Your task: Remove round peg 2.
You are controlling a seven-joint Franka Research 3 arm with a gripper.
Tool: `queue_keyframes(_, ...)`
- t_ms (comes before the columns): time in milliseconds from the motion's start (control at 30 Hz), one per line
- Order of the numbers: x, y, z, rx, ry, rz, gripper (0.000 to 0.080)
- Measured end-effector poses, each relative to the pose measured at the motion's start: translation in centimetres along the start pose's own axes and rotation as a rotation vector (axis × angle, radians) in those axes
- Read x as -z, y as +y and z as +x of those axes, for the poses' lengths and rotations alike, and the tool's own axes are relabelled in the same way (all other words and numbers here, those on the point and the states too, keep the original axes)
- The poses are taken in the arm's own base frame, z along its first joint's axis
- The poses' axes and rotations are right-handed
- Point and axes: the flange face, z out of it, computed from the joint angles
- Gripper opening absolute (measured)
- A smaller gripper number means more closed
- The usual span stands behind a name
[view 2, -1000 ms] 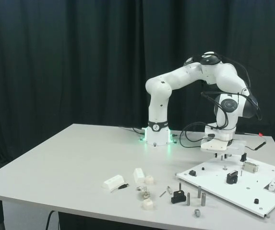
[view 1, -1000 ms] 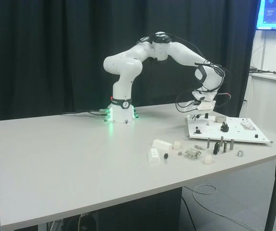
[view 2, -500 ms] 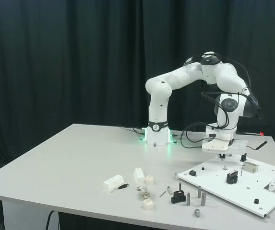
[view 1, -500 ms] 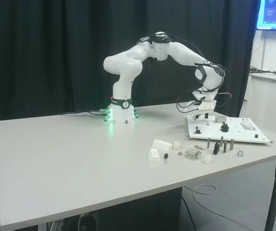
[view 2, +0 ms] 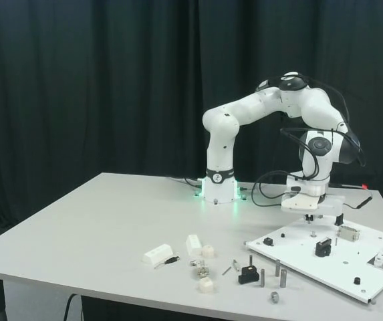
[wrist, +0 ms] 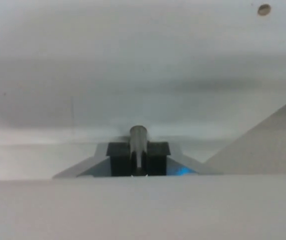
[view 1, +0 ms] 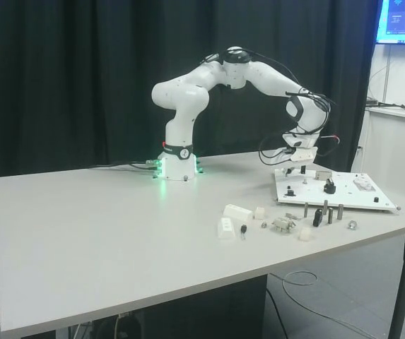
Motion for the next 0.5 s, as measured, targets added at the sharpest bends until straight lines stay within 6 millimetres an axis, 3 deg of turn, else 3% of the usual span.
queue_keyframes(500,0.8,0.32,-0.07,-0.003,-0.016,-0.003,0.0065)
